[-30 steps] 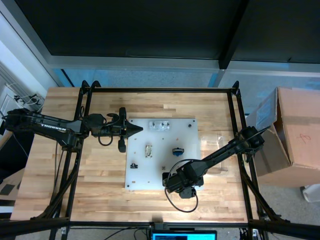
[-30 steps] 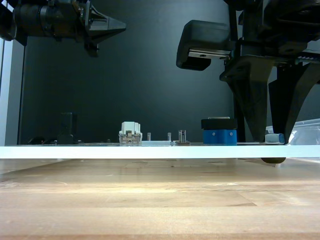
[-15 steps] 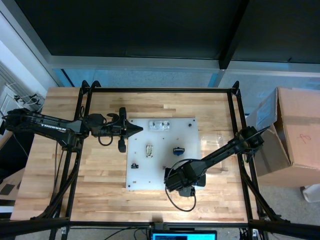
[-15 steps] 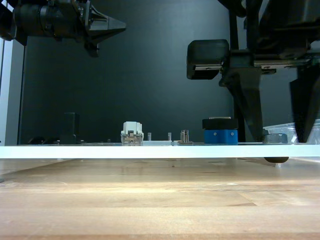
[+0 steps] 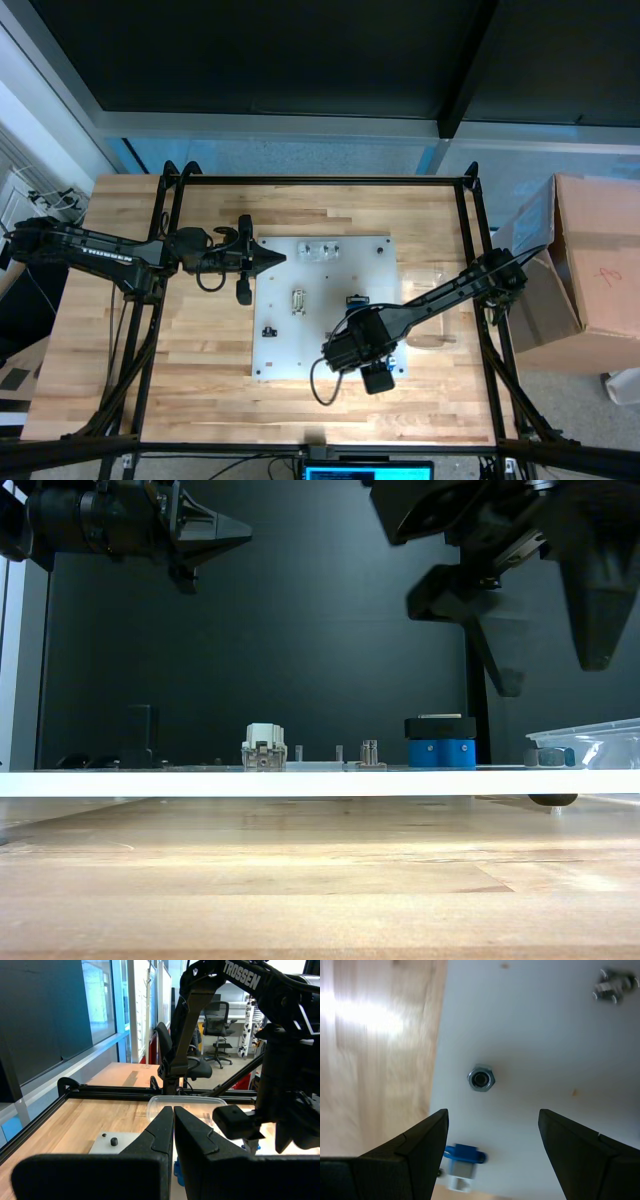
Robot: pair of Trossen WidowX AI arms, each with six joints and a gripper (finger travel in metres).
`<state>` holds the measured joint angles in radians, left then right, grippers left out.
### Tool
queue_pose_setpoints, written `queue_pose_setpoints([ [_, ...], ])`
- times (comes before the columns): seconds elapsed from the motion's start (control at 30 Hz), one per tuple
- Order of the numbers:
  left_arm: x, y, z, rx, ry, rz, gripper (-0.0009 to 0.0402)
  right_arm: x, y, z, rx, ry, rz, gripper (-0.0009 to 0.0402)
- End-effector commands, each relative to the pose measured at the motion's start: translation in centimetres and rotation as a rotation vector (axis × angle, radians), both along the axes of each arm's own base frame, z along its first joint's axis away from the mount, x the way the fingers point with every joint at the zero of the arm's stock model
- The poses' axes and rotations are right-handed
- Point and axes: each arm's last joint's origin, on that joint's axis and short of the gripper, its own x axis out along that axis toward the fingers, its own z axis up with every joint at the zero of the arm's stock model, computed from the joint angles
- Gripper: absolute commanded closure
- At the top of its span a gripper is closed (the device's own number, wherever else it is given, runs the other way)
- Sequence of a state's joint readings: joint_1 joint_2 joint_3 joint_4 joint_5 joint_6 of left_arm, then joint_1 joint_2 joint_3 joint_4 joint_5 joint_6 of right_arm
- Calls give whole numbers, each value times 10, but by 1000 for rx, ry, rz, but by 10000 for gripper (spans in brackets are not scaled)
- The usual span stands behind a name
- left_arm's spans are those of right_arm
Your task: Unfasten the M12 nut and place it in the container
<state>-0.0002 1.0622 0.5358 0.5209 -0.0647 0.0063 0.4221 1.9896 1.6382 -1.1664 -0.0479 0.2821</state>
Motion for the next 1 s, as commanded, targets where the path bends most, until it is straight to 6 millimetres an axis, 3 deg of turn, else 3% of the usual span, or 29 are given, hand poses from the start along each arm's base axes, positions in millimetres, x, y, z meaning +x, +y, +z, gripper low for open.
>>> queue_pose_setpoints([
  [0.03, 0, 0, 0, 0, -1, 0, 393, 1, -1, 1, -42, -27, -196, 142],
  [0.33, 0, 0, 0, 0, 0, 0, 393, 0, 5, 0, -47, -51, -664, 142],
  [0.63, 0, 0, 0, 0, 0, 0, 393, 4, 12, -19, -14, -24, -806, 142],
  [1.0, 0, 0, 0, 0, 0, 0, 393, 3, 15, -30, -18, -19, -806, 142],
])
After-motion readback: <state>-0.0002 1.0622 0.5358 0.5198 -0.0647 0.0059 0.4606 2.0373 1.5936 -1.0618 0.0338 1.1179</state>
